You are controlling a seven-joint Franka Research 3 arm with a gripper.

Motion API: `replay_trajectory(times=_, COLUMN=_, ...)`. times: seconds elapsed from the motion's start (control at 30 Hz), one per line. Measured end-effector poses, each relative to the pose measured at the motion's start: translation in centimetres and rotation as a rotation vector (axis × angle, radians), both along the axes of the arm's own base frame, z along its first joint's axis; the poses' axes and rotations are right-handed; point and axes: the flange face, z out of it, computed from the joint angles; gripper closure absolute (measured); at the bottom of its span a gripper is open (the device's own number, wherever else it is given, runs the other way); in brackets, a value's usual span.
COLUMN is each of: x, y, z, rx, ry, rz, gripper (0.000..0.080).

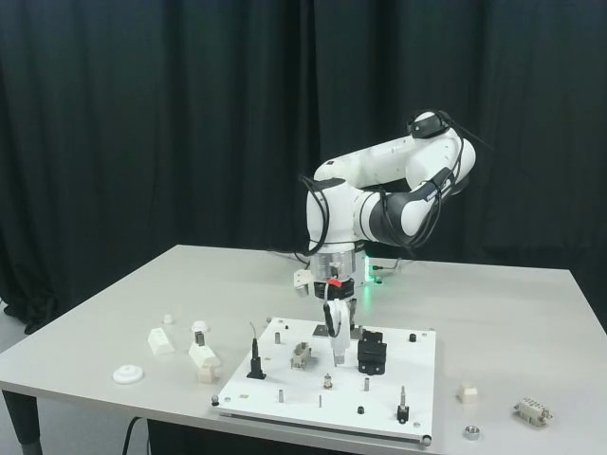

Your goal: Insert square peg 1.

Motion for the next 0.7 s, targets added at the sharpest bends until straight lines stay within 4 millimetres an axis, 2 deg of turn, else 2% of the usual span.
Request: replay_trajectory(times=0.7, x=0.10, y=0.31, z=-0.10, rx=0.002, ry=0.002, rz=-0.001, gripper=0.0003)
